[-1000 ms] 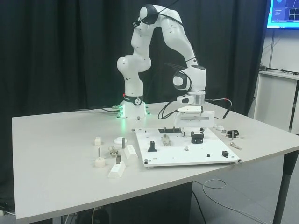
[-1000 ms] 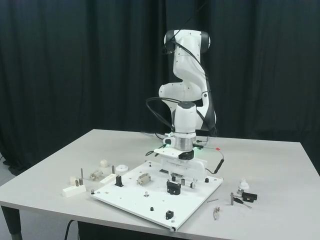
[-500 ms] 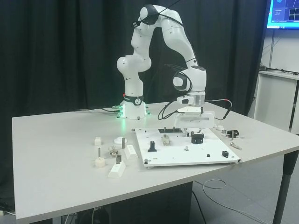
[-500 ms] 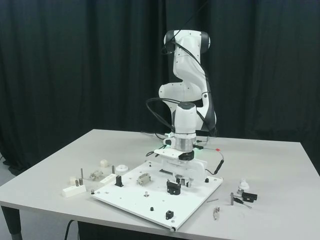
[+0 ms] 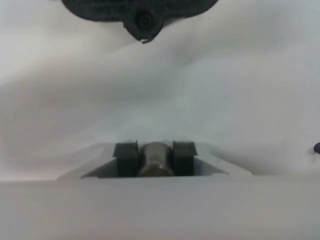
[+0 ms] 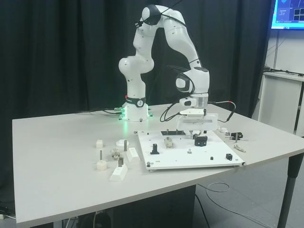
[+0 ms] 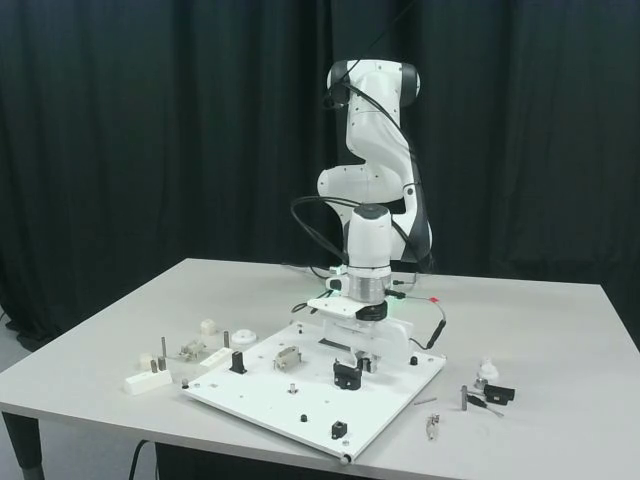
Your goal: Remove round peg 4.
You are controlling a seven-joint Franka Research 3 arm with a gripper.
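Grey peg (image 5: 155,159) — clamped between claw (image 5: 155,160) pads

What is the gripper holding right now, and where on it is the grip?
The gripper is shut on the round peg, a grey metal pin. Its two black fingertips clamp the peg's upper end from opposite sides, above the white board.

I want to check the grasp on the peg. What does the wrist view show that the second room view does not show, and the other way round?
Only the wrist view shows the round peg clamped between the two black fingertips.

Only the second room view shows the white arm, the grey table and loose parts beside the board, such as a white block.

Both show the claw over the white board and a black fixture on it.
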